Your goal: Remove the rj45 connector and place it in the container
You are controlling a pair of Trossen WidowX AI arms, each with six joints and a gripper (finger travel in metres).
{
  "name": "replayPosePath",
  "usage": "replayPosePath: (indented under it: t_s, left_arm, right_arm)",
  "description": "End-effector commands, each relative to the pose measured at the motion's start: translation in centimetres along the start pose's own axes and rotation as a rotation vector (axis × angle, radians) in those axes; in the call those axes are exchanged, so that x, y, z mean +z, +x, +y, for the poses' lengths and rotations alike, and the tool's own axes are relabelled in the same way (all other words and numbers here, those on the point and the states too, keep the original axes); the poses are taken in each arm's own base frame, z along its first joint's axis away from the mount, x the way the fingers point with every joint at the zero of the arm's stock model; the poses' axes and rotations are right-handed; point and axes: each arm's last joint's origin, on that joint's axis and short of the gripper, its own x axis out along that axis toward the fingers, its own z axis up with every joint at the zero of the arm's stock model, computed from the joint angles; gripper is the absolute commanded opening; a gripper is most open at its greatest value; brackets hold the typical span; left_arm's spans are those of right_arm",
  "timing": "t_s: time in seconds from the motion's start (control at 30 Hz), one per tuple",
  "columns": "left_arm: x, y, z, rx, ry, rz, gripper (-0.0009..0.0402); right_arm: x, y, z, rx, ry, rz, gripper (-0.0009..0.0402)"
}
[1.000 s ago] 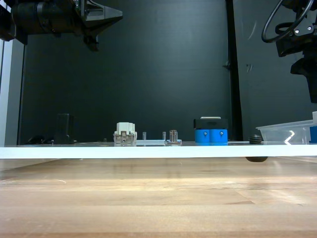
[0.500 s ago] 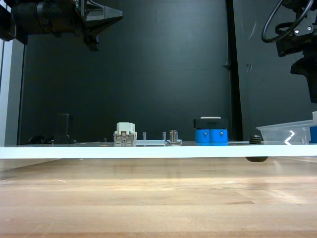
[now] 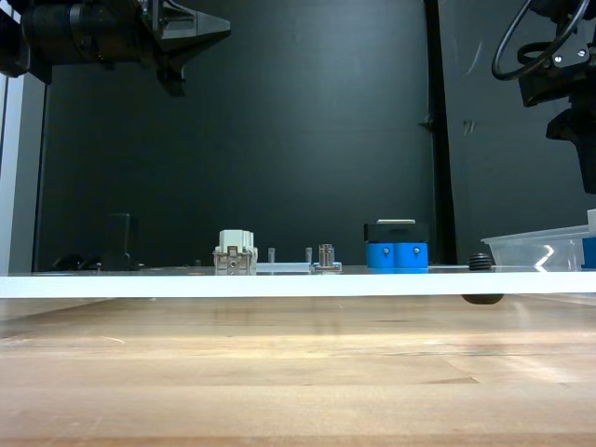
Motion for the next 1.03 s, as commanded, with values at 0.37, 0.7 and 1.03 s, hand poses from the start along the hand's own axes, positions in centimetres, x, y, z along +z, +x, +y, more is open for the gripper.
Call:
replayPosePath:
  t_s: [0.37,0.7,1.03]
  left_arm:
    - [-0.01,0.01,0.00,0.000,0.000,0.000,0.0001]
    - [-0.01,0.01,0.01,0.000,0.000,0.000,0.0001]
    - [0.00,0.00,0.00,0.000,0.000,0.000,0.0001]
  right_arm:
    - [0.01,0.00,0.01,0.000,0.000,0.000,0.0193]
    - [0.00,0.00,0.01,0.000,0.000,0.000,0.0206]
    - [0.00,0.00,0.01,0.000,0.000,0.000,0.0206]
